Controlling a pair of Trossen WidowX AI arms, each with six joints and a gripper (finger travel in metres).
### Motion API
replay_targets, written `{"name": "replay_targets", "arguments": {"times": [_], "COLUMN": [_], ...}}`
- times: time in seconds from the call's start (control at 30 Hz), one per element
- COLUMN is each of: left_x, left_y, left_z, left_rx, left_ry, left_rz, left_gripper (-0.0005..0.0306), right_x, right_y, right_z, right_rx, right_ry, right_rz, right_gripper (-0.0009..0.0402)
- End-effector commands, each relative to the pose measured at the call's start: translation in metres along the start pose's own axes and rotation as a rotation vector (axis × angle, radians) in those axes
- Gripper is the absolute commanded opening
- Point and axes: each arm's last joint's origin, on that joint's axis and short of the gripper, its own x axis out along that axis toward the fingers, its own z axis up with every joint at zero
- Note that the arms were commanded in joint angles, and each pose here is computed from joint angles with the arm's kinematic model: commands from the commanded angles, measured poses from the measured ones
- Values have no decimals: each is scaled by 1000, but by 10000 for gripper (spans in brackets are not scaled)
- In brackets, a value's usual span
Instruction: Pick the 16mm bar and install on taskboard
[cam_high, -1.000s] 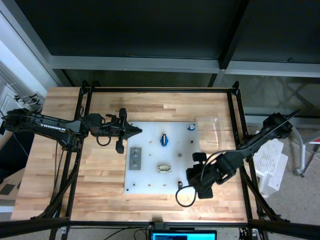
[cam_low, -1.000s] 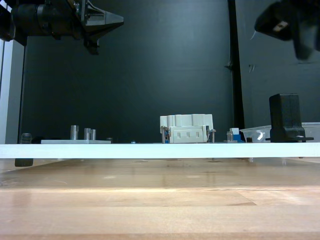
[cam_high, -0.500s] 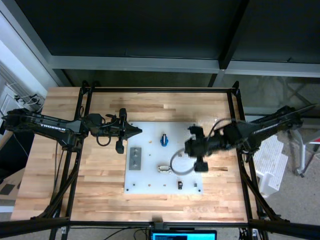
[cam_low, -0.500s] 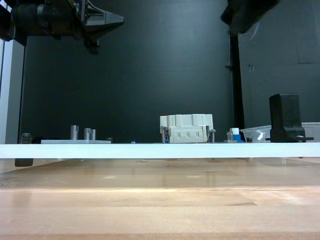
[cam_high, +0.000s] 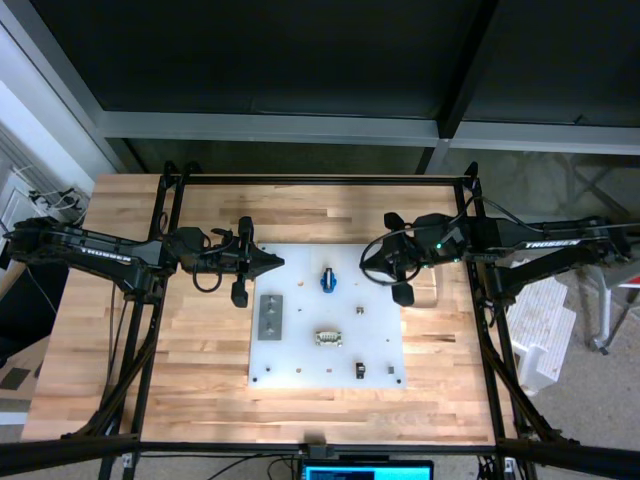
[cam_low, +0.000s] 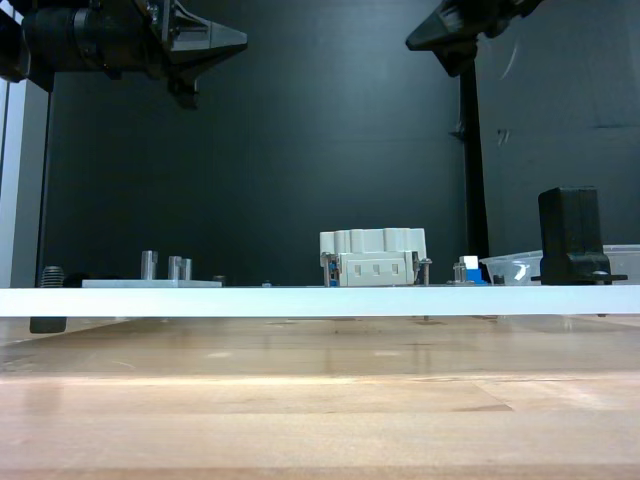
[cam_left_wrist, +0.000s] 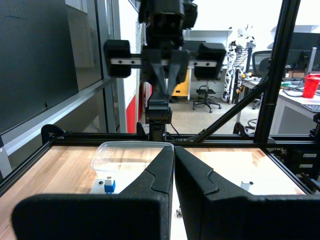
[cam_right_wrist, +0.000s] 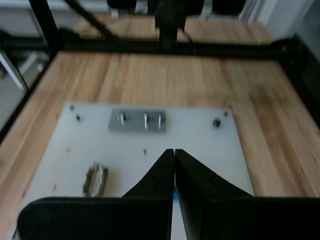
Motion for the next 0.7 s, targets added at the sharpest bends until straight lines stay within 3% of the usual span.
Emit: {"name": "replay_targets", "arguments": {"times": [0.03,0.17,0.3,0.7], "left_x": [0,0,0,0], "left_y": [0,0,0,0], "left_z": [0,0,0,0], "left_rx": [0,0,0,0], "left_ry": [0,0,0,0], "left_rz": [0,0,0,0], "left_gripper": [0,0,0,0], "right_x": [0,1,3,11], "right_y": [-7,-15,-19,-21], "right_z": [-5,-13,-19,-38], "right_rx": [15,14,5,-14], "right_ry": [-85,-182,-268,-433], "right_rz": [-18,-42,-5,-9], "right_gripper": [0,0,0,0]}}
